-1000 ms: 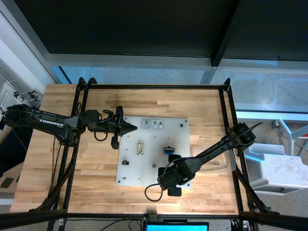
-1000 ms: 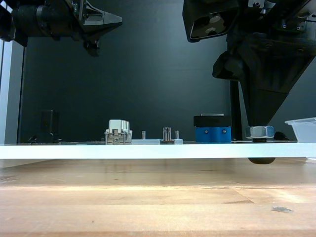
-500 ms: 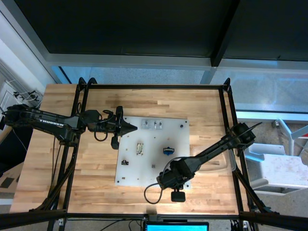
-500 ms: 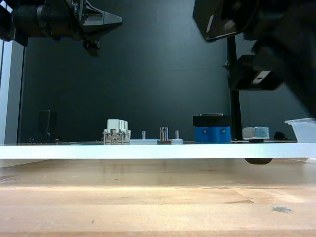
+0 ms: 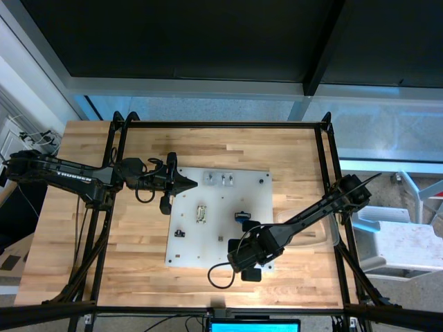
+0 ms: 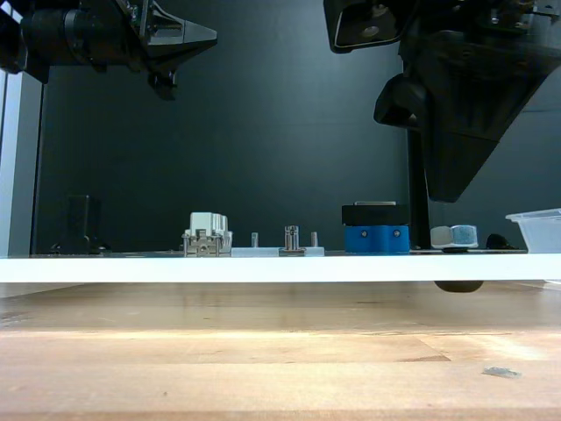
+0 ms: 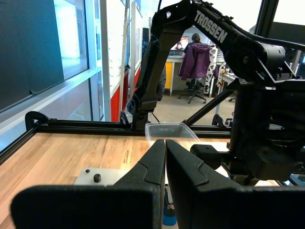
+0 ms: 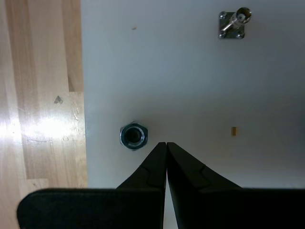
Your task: Pick the M12 fastener and fasten on the M12 threads
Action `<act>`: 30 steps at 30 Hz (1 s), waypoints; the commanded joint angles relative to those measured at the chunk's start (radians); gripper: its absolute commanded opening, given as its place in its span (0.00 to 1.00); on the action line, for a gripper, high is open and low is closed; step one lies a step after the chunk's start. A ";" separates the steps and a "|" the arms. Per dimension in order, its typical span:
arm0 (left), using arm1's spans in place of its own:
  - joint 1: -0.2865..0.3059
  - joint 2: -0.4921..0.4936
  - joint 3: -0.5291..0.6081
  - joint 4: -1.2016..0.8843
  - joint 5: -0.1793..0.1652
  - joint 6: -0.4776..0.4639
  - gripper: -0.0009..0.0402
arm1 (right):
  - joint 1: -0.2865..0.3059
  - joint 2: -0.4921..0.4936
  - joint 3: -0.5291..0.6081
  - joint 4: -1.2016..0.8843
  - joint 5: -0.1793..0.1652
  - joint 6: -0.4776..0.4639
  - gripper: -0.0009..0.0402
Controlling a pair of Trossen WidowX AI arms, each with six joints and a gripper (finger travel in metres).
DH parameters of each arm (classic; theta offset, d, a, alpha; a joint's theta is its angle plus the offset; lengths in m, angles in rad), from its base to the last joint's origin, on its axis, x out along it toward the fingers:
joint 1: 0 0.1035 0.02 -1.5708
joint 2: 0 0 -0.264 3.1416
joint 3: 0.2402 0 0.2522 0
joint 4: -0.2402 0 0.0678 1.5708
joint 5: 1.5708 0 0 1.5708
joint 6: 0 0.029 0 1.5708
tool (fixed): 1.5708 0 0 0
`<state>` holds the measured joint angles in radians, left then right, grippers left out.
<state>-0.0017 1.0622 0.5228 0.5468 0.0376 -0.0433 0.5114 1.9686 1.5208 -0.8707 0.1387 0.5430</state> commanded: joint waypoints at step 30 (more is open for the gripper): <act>0.000 0.000 0.000 0.001 0.000 0.000 0.02 | -0.001 0.018 -0.007 0.019 -0.269 -0.061 0.02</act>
